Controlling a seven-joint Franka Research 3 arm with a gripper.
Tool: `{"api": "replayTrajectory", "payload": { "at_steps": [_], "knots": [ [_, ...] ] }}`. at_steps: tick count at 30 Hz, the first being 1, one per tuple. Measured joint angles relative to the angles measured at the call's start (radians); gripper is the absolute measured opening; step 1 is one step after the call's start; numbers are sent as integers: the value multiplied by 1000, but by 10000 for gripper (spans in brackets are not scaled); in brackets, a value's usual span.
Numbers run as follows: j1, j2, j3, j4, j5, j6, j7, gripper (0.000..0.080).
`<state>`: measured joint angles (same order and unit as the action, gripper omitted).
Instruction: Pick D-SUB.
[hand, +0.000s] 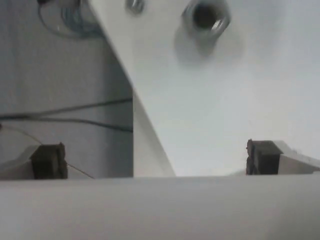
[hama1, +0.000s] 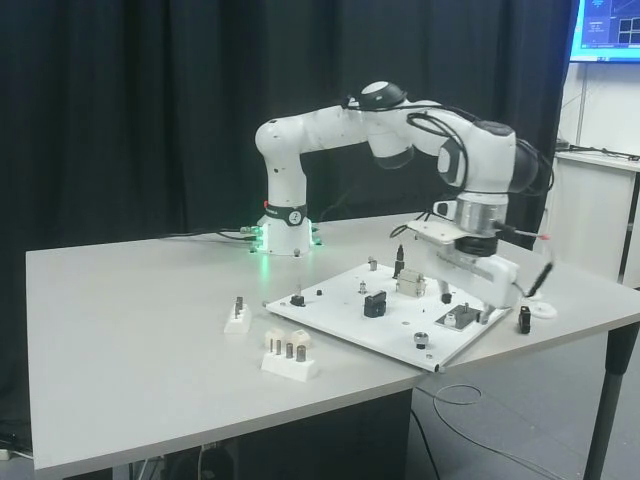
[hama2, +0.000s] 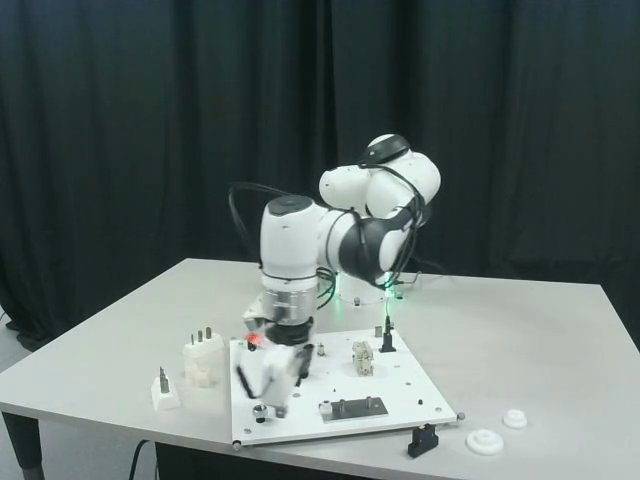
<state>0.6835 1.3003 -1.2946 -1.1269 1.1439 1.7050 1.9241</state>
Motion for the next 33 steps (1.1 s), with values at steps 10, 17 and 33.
{"api": "replayTrajectory", "payload": {
  "at_steps": [10,17,33],
  "knots": [
    [29,-7,29,82,-37,-24,-216,800],
    [55,-14,47,132,-53,-25,-265,800],
    [109,-17,91,162,-62,41,-406,800]
  ]
}}
